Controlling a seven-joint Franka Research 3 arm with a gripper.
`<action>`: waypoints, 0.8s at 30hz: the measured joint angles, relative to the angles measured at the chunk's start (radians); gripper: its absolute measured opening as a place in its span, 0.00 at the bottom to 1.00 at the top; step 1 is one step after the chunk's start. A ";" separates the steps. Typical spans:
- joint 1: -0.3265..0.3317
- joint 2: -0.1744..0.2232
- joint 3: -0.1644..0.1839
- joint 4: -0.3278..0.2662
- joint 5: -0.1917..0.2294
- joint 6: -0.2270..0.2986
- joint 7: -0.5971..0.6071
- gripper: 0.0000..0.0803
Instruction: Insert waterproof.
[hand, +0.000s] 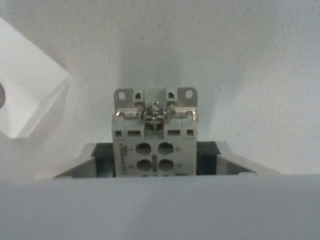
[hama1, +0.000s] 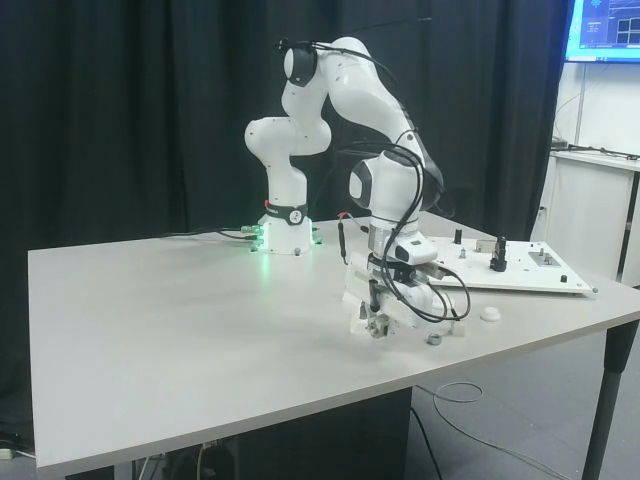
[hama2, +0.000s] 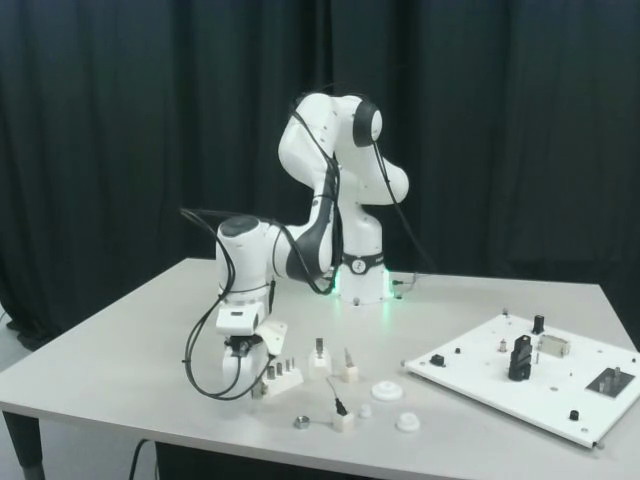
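In the wrist view the waterproof connector (hand: 155, 135), a white-grey block with numbered round holes and metal clips on its end, sits between my two fingers. Black pads (hand: 103, 156) press against both of its sides, so my gripper (hand: 156, 162) is shut on it. The grey table lies beyond it. In the first room view my gripper (hama1: 378, 318) hangs low over the table near its front edge, pointing down. In the second room view the gripper (hama2: 243, 372) is just left of a white parts holder (hama2: 285, 378).
A corner of a white block (hand: 25, 90) lies close to the connector. Small white stands (hama2: 320, 362), round white caps (hama2: 386, 391) and a nut (hama2: 300, 422) lie beside the gripper. A white board with fixtures (hama2: 560, 395) is at the table's far end. The arm base glows green (hama1: 262, 240).
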 joint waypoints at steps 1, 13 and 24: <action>0.000 0.000 0.000 0.001 0.002 -0.002 0.000 0.40; 0.000 0.000 -0.004 0.005 0.007 -0.008 0.000 0.40; 0.000 0.000 -0.004 0.005 0.009 -0.008 0.000 0.40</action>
